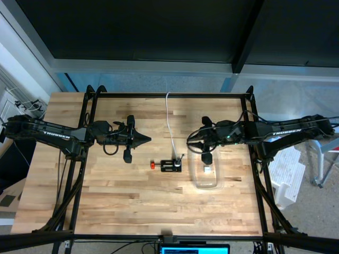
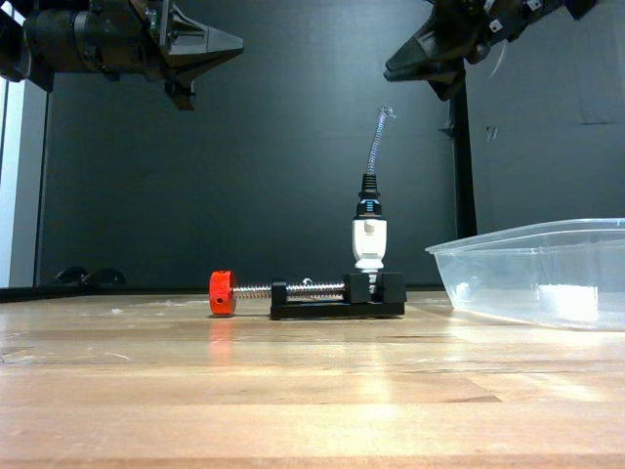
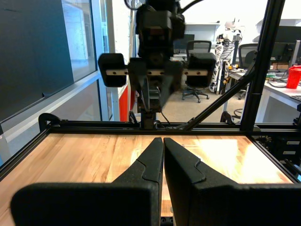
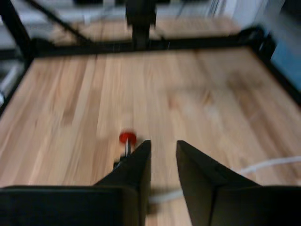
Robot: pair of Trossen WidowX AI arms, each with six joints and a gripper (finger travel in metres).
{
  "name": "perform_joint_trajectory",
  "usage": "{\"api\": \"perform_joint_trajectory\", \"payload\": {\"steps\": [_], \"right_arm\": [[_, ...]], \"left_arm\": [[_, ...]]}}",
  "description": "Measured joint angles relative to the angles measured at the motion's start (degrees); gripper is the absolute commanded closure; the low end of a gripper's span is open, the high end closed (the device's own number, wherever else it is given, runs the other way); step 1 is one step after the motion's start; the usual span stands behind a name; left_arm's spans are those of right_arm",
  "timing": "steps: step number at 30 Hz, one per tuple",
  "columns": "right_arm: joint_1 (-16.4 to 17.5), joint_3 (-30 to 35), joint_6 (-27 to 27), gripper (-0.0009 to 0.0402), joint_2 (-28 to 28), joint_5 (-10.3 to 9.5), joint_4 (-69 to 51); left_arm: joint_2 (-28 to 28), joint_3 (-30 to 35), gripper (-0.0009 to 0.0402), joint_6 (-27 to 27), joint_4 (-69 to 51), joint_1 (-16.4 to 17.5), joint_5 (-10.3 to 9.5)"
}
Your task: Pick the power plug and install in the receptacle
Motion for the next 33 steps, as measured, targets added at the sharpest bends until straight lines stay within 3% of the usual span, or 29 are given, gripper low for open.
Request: {"api": "perform_joint_trajectory", "payload": {"steps": [2, 4, 6, 28, 33], "right_arm": [[-1.09, -2.34, -0.72, 0.0397, -1.68, -1.22, 4.81], [-2.25, -4.44, -1.70, 0.0387, -3.06, -3.87, 9.03], [-3.10, -6.21, -1.75, 0.0390, -4.11, -4.57, 13.18], [-4.44, -16.98, -1.36, 0.0393, -7.23, -4.48, 33.86], [-4.44, -17.90, -1.07, 0.0393, -7.26, -5.44, 34.60]], "left_arm": [[0.00, 0.00, 0.0393, 0.00, -0.02, 0.00, -0.02], [0.00, 0.02, 0.0393, 0.00, -0.02, 0.00, -0.02], [0.00, 0.02, 0.0393, 0.00, -0.02, 0.00, 0.00], [0.00, 0.02, 0.0393, 0.00, -0.02, 0.00, 0.00], [0.00, 0.00, 0.0393, 0.00, -0.02, 0.00, 0.00]]}}
